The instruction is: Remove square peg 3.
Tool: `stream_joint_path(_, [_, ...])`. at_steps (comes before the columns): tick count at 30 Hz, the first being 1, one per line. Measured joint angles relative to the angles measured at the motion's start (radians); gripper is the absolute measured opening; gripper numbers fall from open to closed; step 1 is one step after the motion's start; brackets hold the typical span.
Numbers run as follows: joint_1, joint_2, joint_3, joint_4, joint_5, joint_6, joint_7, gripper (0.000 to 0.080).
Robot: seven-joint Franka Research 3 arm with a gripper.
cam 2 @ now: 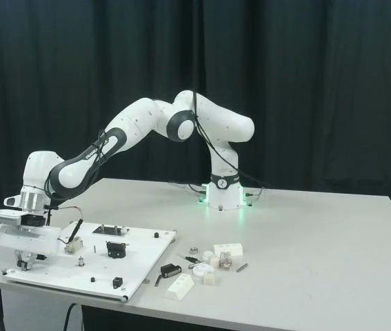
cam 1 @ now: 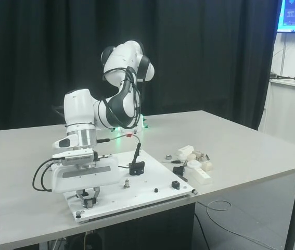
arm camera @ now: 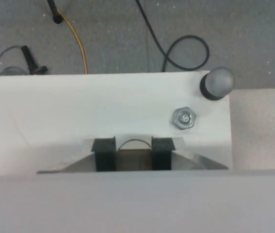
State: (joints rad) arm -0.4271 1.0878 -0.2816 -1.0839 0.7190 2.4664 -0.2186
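Observation:
My gripper (arm camera: 133,162) is down at the front corner of the white board (arm camera: 79,111), at the end farthest from the arm's base. Its two black fingers (arm camera: 104,154) stand on either side of a small square peg (arm camera: 133,154) and press against its sides. The peg sits in a recess of the board, and only its top with a thin curved line shows. From the room views the gripper (cam 1: 88,199) (cam 2: 24,262) hangs low over the board (cam 1: 147,191) (cam 2: 140,256), with the hand's body hiding the peg.
A hex nut (arm camera: 184,118) and a grey-topped black foot (arm camera: 217,83) sit at the board's corner. Cables (arm camera: 186,51) lie on the floor past the table edge. A black lever (cam 1: 135,159) and small fixtures stand on the board. Loose white parts (cam 1: 195,162) (cam 2: 212,265) lie beside it.

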Motion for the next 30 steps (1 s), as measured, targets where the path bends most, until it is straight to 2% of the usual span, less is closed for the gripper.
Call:
stream_joint_path(1, [0.0, 0.0, 0.0, 0.001, 0.0, 0.0, 0.0, 0.0284])
stream_joint_path(2, [-0.001, 0.001, 0.0, 0.001, 0.0, -0.001, 0.0, 0.0152])
stream_joint_path(30, [-0.001, 0.003, -0.006, 0.022, -0.003, -0.026, 0.011, 0.0152])
